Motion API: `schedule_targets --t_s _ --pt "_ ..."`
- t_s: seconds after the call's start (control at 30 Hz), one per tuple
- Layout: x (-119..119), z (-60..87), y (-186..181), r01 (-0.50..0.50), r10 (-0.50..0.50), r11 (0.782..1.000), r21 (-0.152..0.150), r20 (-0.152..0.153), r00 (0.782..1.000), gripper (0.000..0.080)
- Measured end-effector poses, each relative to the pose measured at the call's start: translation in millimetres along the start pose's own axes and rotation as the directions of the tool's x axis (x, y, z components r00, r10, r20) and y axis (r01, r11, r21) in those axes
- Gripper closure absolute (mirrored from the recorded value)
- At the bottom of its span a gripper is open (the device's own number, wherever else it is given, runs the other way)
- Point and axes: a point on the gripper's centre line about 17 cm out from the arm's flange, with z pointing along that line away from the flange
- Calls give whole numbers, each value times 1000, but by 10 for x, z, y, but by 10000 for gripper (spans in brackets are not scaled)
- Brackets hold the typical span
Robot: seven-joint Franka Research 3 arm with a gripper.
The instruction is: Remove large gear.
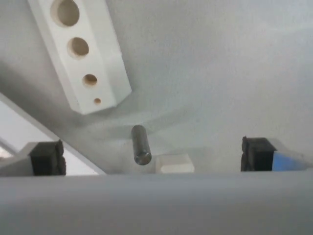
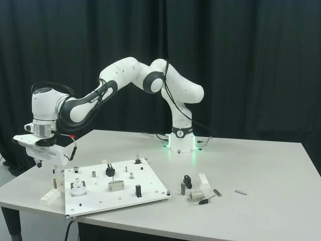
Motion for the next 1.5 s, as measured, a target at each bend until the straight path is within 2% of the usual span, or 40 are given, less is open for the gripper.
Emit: schedule_targets --t_s 0.4,1.17,1.5 --pt "33 -95 -9 20 -20 1000 0 -1 1000 3" --pt "86 -164 -21 115 -115 993 -7 -11 993 3" --pt "58 -214 -301 164 -164 986 23 22 986 3"
